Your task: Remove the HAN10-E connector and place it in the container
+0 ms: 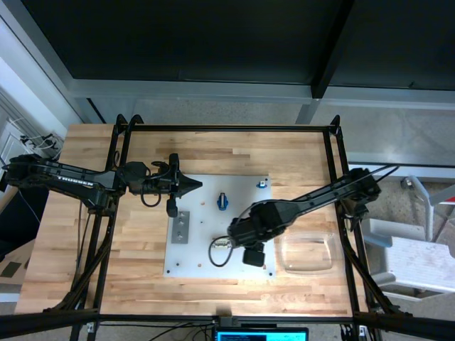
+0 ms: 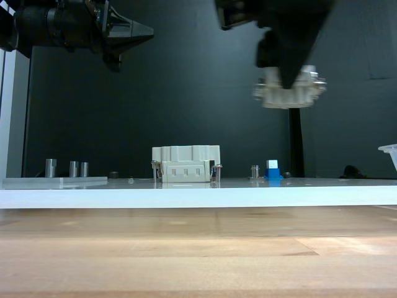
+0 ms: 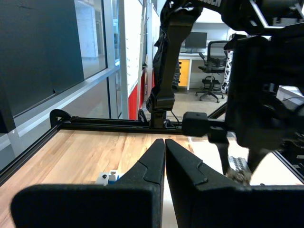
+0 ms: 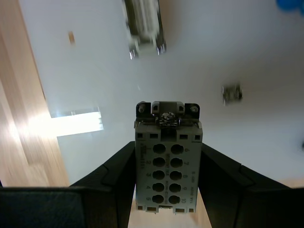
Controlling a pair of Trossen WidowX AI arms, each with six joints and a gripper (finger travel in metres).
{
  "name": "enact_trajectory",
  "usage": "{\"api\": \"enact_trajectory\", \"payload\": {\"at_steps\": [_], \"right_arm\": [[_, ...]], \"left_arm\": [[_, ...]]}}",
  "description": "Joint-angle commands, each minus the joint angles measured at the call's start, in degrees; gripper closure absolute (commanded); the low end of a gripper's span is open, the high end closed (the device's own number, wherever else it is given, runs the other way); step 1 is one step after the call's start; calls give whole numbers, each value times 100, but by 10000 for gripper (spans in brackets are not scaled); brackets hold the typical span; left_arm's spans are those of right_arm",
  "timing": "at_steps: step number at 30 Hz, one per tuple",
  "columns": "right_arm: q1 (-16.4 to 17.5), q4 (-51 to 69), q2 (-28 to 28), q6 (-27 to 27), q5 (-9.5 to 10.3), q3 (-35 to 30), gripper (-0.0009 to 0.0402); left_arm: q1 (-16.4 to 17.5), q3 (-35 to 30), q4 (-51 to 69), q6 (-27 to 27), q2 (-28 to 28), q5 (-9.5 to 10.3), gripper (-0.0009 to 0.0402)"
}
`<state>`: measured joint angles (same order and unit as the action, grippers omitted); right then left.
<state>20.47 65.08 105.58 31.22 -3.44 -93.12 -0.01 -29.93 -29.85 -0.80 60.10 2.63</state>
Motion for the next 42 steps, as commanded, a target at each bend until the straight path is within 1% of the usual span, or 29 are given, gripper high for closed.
{"api": "enact_trajectory", "payload": {"at_steps": [1,10,18,26,36,42], "right_arm": [[103,-81,-356,149,-4,498,391],[516,-249,-1346,426,-4,1672,391],[960,-319,-1895,614,-4,2430,391],[1353,-417,-2166,887,-4,2964,391],[1703,-686,-2312,1147,-7,3495,391],[1899,-1213,-2382,1335,-2,3919,391]], "left_arm": [[2,-2,0,0,2,0,393],[0,-2,-2,0,2,0,393],[2,-2,-2,0,2,0,393],[0,-2,-2,0,2,0,393],[2,-2,0,0,2,0,393],[2,-2,-2,0,2,0,393]]}}
